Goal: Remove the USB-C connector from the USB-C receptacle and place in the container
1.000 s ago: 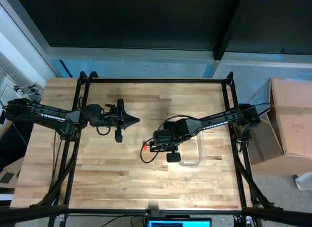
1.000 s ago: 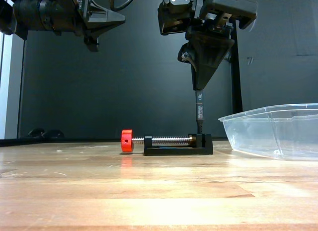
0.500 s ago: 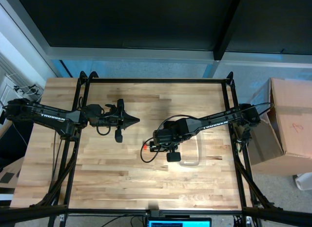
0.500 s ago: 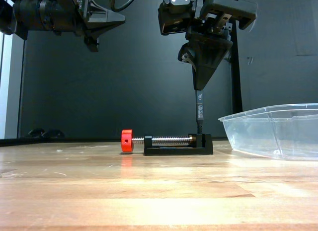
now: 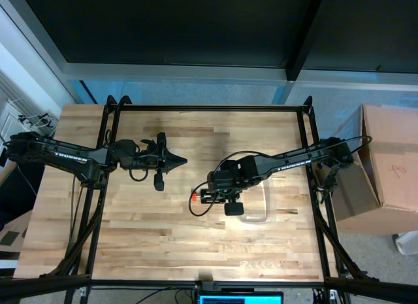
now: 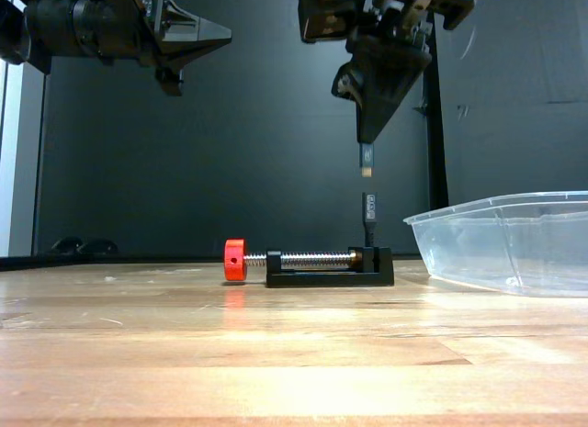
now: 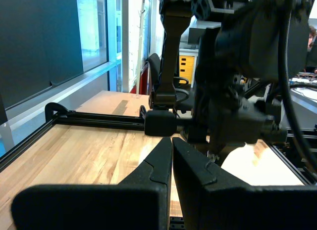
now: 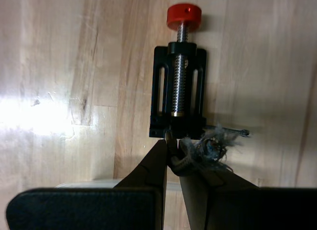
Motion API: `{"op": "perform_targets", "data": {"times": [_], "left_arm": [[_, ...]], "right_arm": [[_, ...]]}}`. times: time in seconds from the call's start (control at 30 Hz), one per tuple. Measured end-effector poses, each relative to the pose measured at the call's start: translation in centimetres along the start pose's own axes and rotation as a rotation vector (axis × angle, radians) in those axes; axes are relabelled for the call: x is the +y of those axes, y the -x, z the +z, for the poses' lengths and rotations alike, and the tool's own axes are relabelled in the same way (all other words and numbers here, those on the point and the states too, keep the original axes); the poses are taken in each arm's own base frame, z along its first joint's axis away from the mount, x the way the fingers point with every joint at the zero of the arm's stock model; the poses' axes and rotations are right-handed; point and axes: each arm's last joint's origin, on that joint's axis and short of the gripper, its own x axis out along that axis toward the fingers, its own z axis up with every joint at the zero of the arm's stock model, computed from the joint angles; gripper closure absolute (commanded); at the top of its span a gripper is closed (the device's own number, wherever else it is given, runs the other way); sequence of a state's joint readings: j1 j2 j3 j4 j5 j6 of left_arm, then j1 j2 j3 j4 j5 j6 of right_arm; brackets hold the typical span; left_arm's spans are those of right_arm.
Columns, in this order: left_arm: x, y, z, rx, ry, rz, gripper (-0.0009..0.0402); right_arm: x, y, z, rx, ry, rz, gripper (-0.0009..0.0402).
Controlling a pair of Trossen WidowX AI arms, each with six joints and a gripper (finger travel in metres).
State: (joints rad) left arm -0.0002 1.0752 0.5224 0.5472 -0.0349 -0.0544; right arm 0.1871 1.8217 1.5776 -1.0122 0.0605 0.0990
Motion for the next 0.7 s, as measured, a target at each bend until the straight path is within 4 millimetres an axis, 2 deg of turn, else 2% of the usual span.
{"op": "perform_targets", "data": {"times": [0.27,0.7], "left_arm": [[0.0,0.0,0.0,0.0,0.0,0.0,0.0393],[0.0,0.0,0.0,0.0,0.0,0.0,0.0393]], "right_arm": [[-0.1,1.4,-0.2,-0.042,-0.003,0.006,0.0393],[0.0,1.5,-0.2,-0.043,-0.016,0.011,0.0393]]}}
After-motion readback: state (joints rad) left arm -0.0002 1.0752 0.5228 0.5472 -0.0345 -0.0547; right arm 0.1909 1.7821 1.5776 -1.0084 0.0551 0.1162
